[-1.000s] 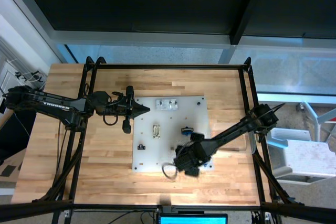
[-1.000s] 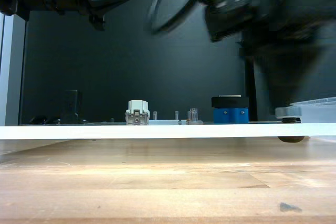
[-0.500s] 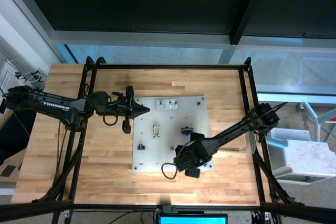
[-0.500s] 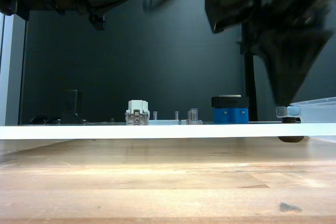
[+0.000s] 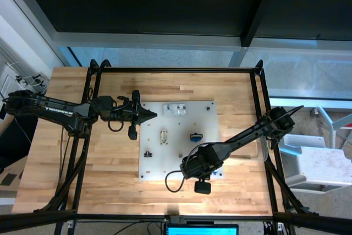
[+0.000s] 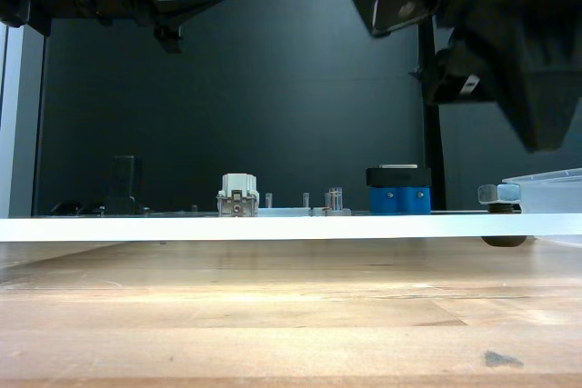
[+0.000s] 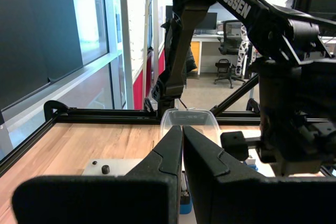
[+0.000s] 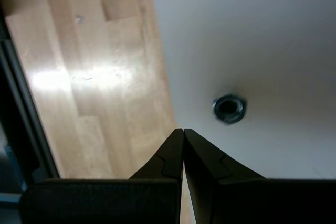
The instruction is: Unfasten the M12 fastener and place in the container
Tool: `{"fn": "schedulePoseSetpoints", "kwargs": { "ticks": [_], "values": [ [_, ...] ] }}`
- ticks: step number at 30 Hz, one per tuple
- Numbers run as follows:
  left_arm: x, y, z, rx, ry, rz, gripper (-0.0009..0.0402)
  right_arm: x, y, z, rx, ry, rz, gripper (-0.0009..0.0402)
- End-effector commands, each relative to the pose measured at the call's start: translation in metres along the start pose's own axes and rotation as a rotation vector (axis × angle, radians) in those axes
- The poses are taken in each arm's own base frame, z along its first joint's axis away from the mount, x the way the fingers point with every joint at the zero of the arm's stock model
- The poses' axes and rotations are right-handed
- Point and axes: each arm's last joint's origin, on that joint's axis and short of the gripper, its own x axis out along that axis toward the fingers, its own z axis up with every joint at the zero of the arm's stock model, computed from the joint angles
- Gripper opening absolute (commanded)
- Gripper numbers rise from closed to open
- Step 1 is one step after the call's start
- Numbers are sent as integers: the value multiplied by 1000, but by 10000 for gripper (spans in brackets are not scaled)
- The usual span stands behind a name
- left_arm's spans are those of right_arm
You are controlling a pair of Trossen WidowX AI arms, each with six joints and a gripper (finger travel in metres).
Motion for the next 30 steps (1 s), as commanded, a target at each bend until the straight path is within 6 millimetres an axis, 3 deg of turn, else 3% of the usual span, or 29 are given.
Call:
{"fn": "schedulePoseSetpoints", "kwargs": {
  "ticks": [1,8,25,30],
  "values": [
    [0,0,0,0,1,0,0,7,0,1,-20,6,-2,0],
    [0,0,0,0,1,-1,0,16,-3,1,-54,21,-24,0],
    [0,0,0,0,0,-1,0,18,-8,1,-55,6,-86,0],
    [0,0,0,0,0,0,0,9,-17,-1,29,-81,-343,0]
  ]
}}
